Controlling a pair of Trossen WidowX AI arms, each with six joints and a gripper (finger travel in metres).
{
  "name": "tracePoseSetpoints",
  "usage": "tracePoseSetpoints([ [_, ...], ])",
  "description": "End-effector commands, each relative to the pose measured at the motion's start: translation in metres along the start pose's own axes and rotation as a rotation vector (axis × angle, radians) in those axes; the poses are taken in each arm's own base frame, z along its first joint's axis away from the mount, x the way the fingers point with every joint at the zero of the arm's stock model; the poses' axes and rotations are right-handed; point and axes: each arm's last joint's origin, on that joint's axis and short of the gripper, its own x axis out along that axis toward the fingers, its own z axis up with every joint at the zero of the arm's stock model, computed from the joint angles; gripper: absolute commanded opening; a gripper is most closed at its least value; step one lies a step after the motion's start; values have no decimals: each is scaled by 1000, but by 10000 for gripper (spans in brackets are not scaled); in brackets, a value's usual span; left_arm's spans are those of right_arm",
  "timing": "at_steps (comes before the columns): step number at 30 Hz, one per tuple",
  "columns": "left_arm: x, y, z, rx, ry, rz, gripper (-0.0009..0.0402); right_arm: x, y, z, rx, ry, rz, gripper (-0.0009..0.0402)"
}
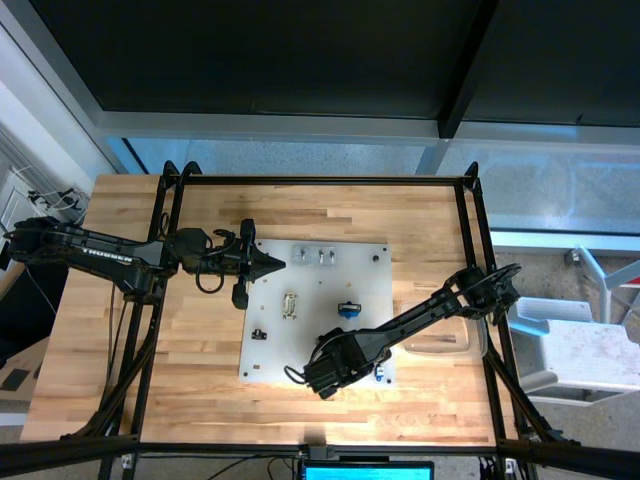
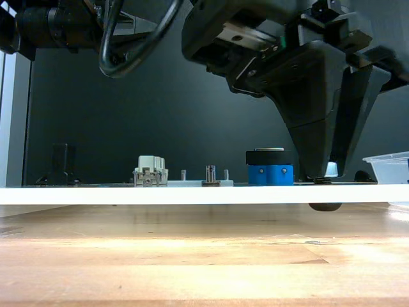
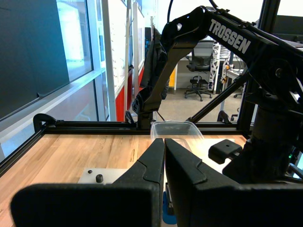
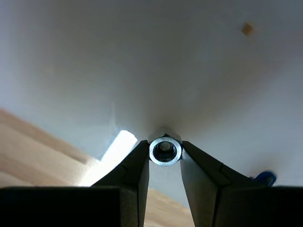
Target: Pick the M12 fastener and fasten on the M12 threads
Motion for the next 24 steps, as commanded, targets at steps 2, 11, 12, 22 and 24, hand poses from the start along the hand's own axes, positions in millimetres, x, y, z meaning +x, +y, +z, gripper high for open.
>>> tracePoseSetpoints([
  [2, 0, 0, 0, 0, -1, 0, 0, 0, 0, 1, 185, -5, -1, 27],
  [11, 0, 0, 0, 0, -1, 0, 0, 0, 0, 1, 554, -6, 0, 27],
  [12, 0, 0, 0, 0, -1, 0, 0, 0, 0, 1, 583, -6, 0, 27],
  [22, 0, 0, 0, 0, -1, 0, 0, 0, 1, 1, 707, -1, 15, 27],
  [24, 0, 0, 0, 0, -1, 0, 0, 0, 2, 1, 730, 1, 20, 28],
])
